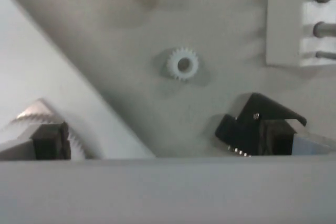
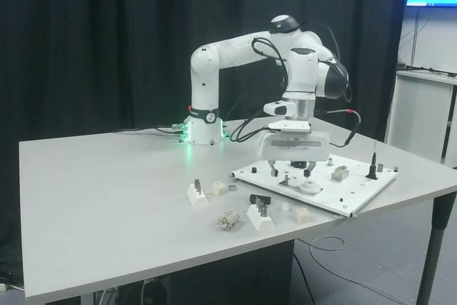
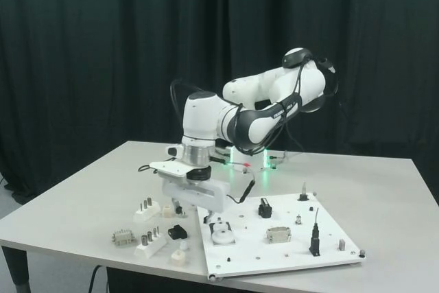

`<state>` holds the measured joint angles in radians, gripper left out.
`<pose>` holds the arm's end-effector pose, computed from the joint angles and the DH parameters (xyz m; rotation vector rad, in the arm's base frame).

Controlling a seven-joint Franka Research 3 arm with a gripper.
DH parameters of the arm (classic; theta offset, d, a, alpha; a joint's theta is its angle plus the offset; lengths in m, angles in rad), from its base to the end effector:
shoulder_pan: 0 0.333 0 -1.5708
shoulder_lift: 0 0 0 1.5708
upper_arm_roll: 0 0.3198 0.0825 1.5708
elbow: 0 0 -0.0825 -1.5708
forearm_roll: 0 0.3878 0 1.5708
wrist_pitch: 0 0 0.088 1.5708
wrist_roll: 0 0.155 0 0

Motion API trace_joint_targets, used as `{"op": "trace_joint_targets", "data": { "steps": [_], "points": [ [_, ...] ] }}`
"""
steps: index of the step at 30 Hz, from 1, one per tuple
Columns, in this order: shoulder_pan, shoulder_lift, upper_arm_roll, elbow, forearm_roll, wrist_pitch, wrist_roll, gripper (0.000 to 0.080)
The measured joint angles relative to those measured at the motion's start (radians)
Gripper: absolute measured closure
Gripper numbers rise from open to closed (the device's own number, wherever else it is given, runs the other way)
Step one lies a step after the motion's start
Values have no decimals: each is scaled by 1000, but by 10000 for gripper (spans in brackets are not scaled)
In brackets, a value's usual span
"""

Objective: Pick small gear.

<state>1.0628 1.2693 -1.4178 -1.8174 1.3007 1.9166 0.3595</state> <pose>0.6469 -0.0268 0.2117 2.6788 -1.5696 0.1977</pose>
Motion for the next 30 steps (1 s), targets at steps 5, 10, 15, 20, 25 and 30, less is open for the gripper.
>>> {"op": "trace_joint_targets", "data": {
  "steps": [5, 10, 15, 20, 25, 30],
  "points": [
    [-19, 4, 14, 8, 16, 24, -2, 3],
    [-48, 8, 26, 30, 20, 33, -23, 3],
    [-83, 10, 42, 58, 21, 33, -71, 3],
    [-118, 11, 60, 88, 21, 30, -125, 3],
    [-149, 13, 77, 115, 22, 9, -145, 3],
    [-167, 19, 90, 134, 22, -13, -148, 3]
  ]
}}
